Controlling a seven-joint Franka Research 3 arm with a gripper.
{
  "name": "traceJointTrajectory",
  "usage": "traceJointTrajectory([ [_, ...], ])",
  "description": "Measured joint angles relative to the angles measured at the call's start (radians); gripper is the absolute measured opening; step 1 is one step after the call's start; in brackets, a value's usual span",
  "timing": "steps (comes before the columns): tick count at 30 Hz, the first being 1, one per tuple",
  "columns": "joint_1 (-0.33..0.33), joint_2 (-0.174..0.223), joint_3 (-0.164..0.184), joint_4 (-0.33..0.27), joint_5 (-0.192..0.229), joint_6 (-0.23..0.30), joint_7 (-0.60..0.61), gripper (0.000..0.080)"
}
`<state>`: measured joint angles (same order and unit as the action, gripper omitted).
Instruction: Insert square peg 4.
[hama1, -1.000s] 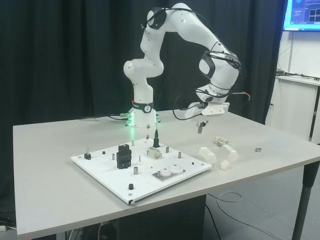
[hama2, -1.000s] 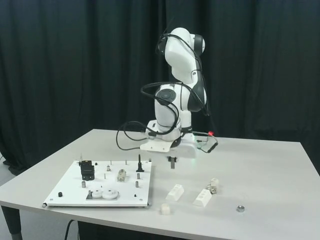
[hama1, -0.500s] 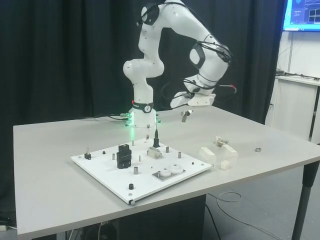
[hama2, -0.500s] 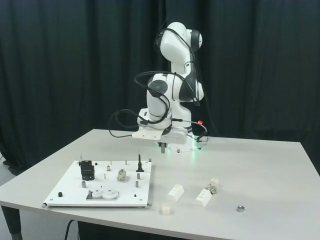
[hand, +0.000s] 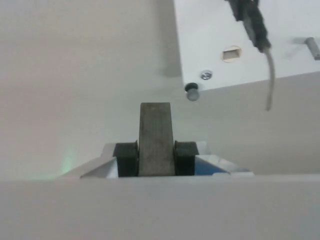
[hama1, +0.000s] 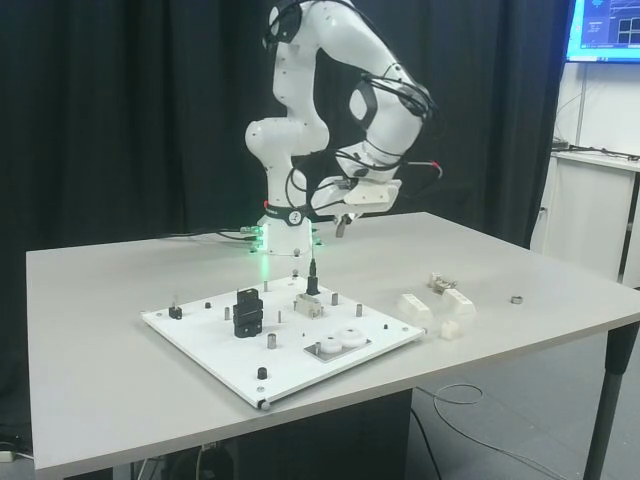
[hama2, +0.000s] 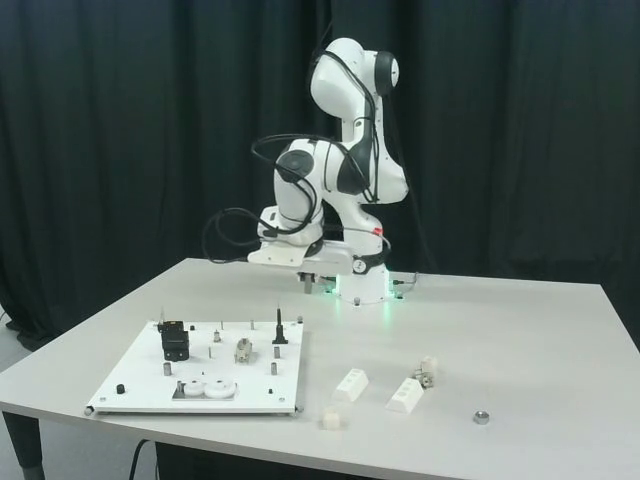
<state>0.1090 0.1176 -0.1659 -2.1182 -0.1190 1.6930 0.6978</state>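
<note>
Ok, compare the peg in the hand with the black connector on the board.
The peg is grey; the connector is black. The peg hangs in the air, clamped in the hand, near the board's corner; the connector stands on the board, untouched. The peg is a plain bar; the connector is blocky and stepped. Both look upright.

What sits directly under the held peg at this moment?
The gripper holds the square peg in the air. Below it lies bare grey table, just off a corner of the white board. The gripper's body hides the table nearer the wrist.
</note>
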Motion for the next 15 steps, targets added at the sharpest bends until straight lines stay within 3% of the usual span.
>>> traceJointTrajectory([
  [15, -0.026, -0.07, -0.077, -0.144, -0.061, 0.159, -0.104, 0.0151],
])
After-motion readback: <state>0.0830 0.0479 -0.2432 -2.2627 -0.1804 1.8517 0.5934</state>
